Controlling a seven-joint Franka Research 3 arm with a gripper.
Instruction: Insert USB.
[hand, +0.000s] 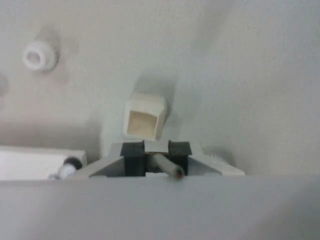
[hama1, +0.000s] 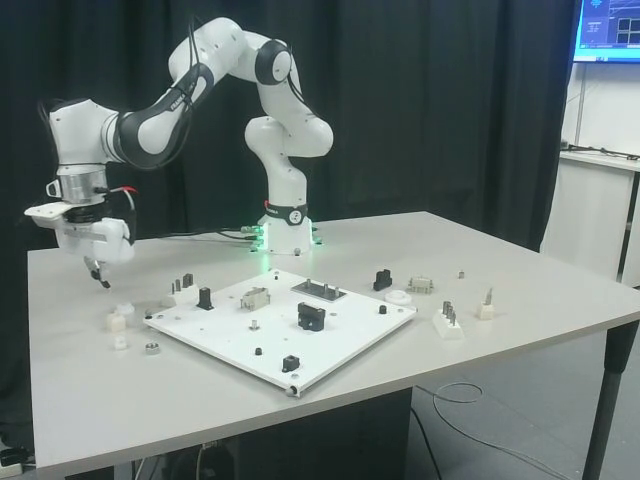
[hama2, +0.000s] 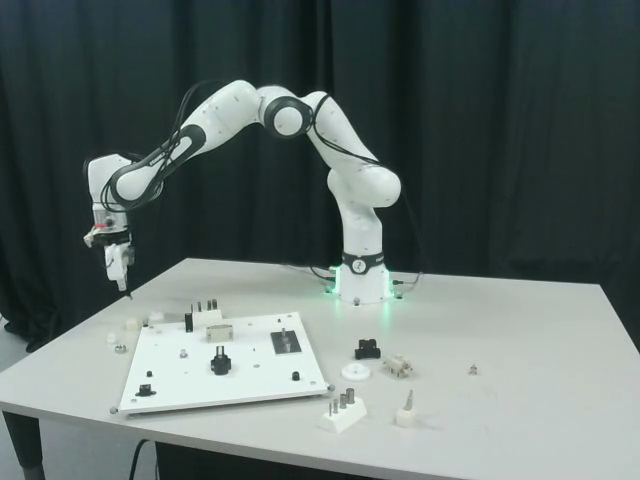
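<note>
So the grey bench (hama1: 520, 270) has the white Franka arm (hama1: 270, 90) stretched way out toward its far corner, well clear of the flat white assembly board (hama1: 350, 335) where most of the black and white fixtures sit. The claw (hama1: 98, 272) hangs in the air above the bench, not touching anything on it, and it's over the loose bits beside the board rather than over the board itself. From the wrist view the two black fingers (hand: 134, 152) look pinched together on a thin grey cable-like stub (hand: 167, 166) sticking out between them, which I'd guess is the USB piece, though I can't really make out a plug shape. Just past the fingertips there's a small white square open-topped block (hand: 144, 116) sitting on the bench, and a little white ribbed round knob (hand: 36, 56) further off. My read on progress: the pick-up part seems done and the thing is being carried, but nothing's inserted yet. Lining up with a socket and pushing in are both still to go.
</note>
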